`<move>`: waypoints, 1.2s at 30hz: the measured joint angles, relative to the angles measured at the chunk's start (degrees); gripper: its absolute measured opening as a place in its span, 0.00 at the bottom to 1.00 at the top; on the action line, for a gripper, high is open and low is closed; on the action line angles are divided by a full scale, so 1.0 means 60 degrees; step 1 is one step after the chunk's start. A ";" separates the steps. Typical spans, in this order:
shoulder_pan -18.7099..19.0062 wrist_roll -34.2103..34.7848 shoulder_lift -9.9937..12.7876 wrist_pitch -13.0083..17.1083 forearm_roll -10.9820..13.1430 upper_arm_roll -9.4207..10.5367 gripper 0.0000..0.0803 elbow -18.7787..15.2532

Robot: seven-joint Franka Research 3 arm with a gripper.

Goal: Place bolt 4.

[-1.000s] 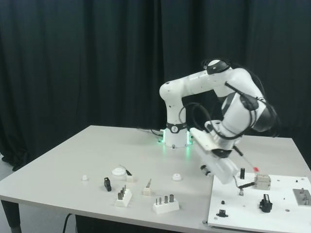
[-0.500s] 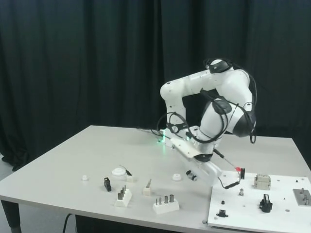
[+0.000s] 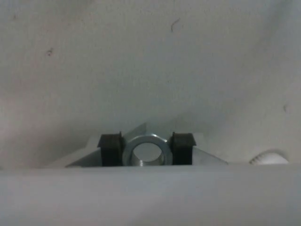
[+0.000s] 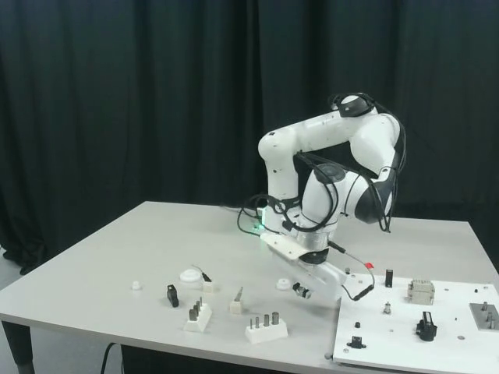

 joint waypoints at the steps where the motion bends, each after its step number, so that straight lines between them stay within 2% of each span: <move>1: 0.0036 -0.0095 0.0000 0.0082 0.0091 0.0000 0.28 -0.0107; 12: 0.0397 -0.1176 0.0003 0.1002 0.1229 0.0046 0.28 -0.1153; 22: 0.0527 -0.2041 0.0006 0.1612 0.2085 0.0217 0.28 -0.1724; 36: 0.0530 -0.2623 0.0014 0.1951 0.2688 0.0413 0.28 -0.2106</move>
